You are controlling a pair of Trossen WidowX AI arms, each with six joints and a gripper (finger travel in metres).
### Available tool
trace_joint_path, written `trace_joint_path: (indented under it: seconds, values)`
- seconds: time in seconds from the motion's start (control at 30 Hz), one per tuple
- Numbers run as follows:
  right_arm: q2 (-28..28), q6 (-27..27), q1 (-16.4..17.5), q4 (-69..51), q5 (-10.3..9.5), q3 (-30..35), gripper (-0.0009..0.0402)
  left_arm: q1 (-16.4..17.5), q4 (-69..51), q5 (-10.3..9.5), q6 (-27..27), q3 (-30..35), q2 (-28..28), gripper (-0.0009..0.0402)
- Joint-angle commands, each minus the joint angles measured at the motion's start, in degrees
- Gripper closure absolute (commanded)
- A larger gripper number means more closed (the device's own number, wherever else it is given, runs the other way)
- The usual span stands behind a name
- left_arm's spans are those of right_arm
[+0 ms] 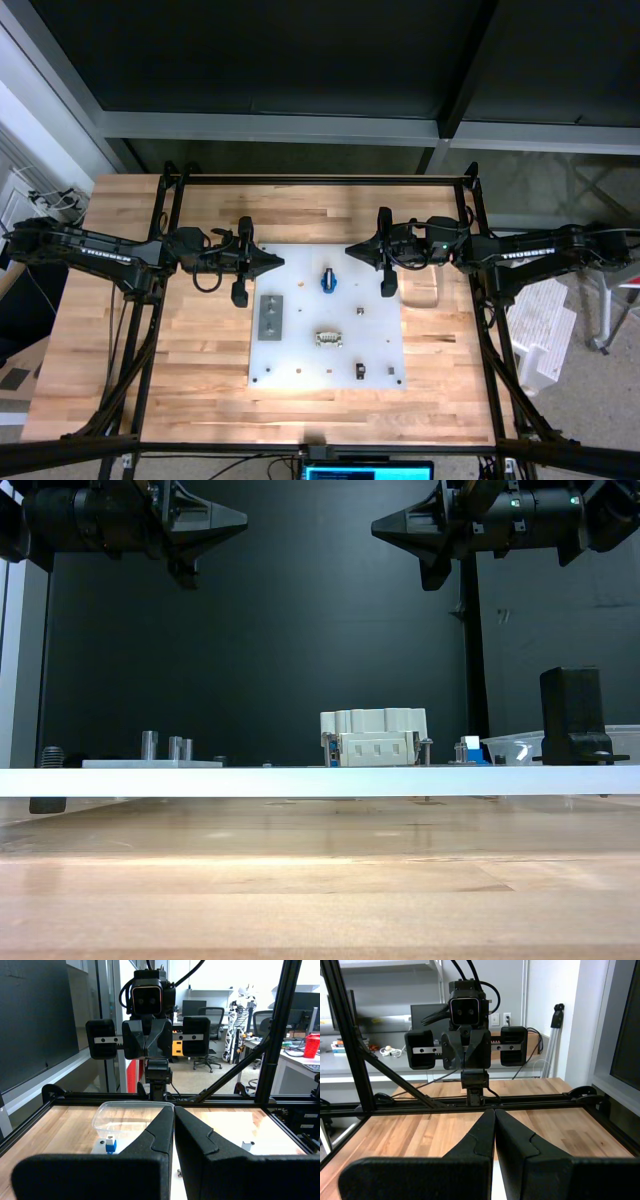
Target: Pick the 16mm bar and install on taskboard
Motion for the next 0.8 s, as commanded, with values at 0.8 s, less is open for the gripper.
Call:
trace_joint_path:
  seconds: [0.8]
  values:
    - [0.0,0.3,0.3,2.0,0.50,-1.3,0.0393,0.0,0.0,0.02,0.0,0.0,0.0,0.0393]
